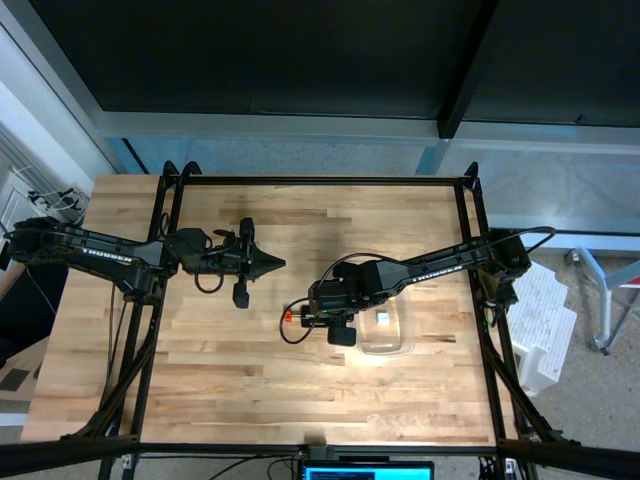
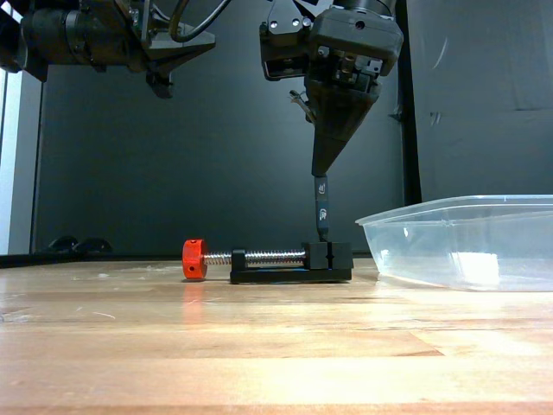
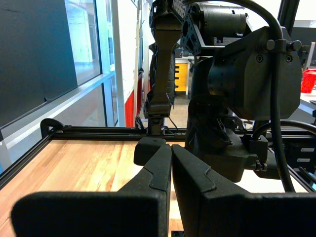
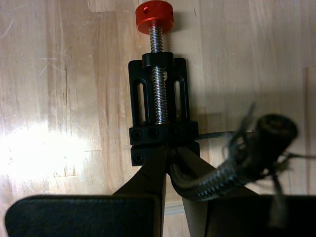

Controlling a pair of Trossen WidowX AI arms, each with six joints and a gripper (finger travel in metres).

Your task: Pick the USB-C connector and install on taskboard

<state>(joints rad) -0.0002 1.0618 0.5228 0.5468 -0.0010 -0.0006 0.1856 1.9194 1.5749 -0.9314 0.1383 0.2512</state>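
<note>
Wooden table (image 1: 250, 380) | right gripper (image 2: 320, 173) clamps USB-C connector (image 2: 321, 207) upright, tip at taskboard (image 2: 289, 264) | I must hold it plumb, press slowly (cable (image 4: 217, 177) may tug) | left gripper (image 1: 278, 264) closed, parked high at left

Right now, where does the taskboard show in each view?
High view: the taskboard under the right gripper, left of the clear tray.
Low view: the taskboard at centre on the table, the right gripper above holding the USB-C connector.
Left wrist view: not in it; the left gripper, fingers shut, hangs over the table.
Right wrist view: the taskboard just ahead of the fingers.
Shared landmark: its red-orange knob.
</note>
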